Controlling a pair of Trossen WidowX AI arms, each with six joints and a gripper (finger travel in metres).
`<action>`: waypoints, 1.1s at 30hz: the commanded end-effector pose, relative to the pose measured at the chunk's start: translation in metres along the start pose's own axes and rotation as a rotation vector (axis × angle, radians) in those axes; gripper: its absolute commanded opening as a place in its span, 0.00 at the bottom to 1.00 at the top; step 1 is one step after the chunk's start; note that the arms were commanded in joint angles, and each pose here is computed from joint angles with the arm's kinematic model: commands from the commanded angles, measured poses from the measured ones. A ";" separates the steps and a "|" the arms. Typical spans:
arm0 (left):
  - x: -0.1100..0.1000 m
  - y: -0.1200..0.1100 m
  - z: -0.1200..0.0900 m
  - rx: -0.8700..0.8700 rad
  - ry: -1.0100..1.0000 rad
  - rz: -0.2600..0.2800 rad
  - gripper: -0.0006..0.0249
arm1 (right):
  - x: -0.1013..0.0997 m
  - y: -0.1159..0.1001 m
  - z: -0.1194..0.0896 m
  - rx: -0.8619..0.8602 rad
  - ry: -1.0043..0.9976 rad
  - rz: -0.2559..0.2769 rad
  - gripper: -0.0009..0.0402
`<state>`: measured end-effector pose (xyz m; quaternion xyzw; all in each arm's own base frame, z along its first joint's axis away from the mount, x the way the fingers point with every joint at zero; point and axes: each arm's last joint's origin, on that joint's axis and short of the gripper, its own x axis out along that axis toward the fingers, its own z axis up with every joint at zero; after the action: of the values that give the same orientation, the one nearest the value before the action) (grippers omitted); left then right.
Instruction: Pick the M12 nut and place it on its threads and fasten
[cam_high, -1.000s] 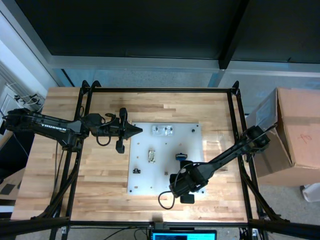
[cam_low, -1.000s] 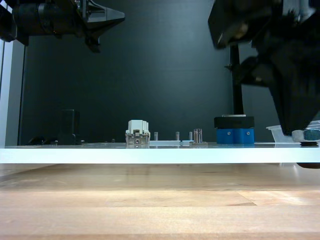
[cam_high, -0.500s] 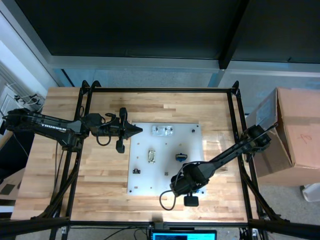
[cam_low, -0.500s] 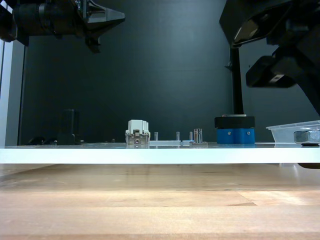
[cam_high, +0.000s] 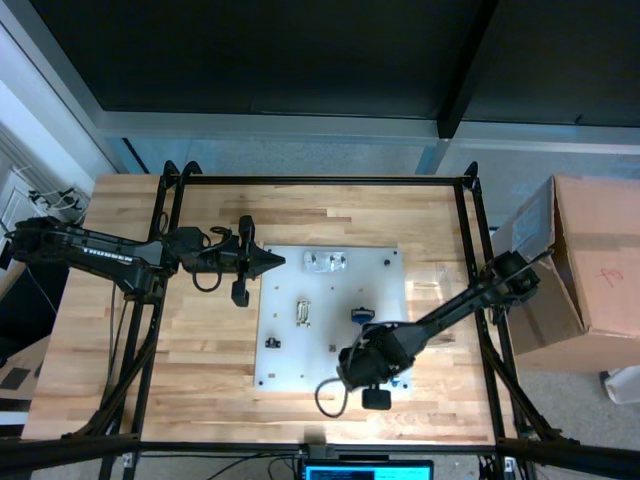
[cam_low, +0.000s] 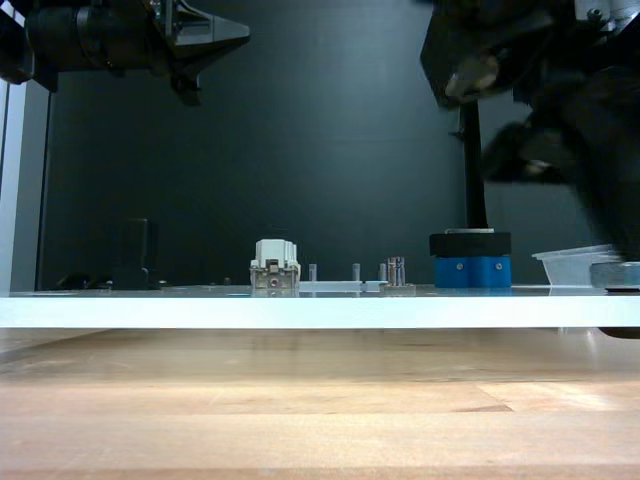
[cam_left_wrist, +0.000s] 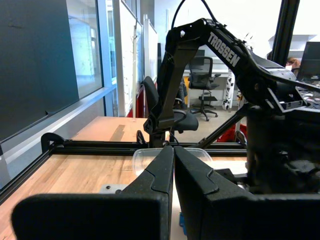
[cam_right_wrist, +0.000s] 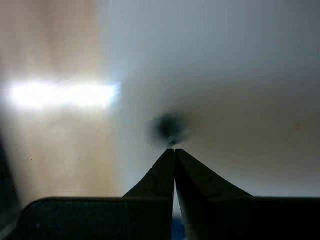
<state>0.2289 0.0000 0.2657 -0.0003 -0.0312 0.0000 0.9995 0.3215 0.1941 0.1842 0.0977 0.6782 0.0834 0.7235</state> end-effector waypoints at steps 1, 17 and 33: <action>0.000 0.000 0.000 0.000 0.000 0.000 0.02 | -0.003 0.004 -0.005 0.000 0.056 0.067 0.02; 0.000 0.000 0.000 0.000 0.000 0.000 0.02 | -0.005 -0.004 0.000 0.039 -0.139 -0.230 0.02; 0.000 0.000 0.000 0.000 0.001 0.000 0.02 | -0.005 0.004 -0.005 -0.038 0.014 0.014 0.02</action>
<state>0.2290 0.0000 0.2657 -0.0003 -0.0312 0.0002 0.9995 0.3161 0.1987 0.1895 0.0908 0.6807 0.1059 0.7192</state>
